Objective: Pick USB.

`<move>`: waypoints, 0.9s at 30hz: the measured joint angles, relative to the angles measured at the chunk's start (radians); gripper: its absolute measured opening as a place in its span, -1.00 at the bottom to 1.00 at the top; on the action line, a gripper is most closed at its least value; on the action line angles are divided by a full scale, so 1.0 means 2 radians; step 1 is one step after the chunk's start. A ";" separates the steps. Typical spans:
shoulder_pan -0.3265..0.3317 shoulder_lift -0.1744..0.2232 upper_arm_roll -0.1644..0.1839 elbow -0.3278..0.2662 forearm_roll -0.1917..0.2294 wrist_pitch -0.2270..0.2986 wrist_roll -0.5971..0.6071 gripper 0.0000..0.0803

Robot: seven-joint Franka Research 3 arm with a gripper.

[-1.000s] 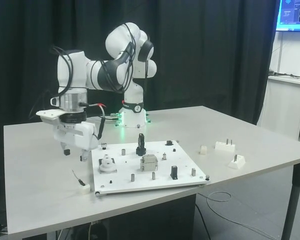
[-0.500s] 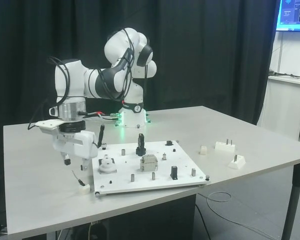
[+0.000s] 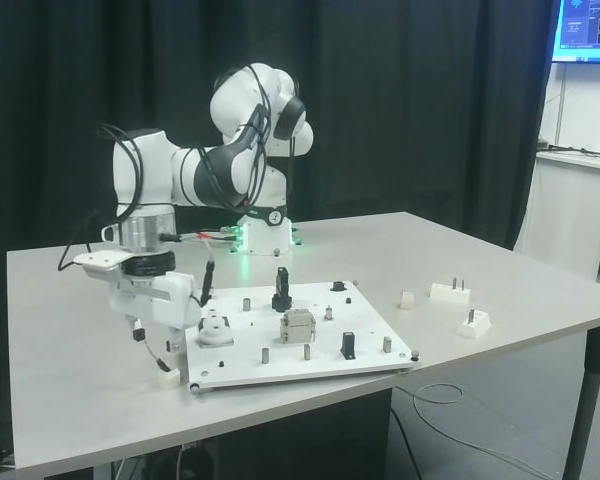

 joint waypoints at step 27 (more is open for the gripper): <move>-0.001 0.024 0.000 0.009 0.002 0.004 -0.006 0.99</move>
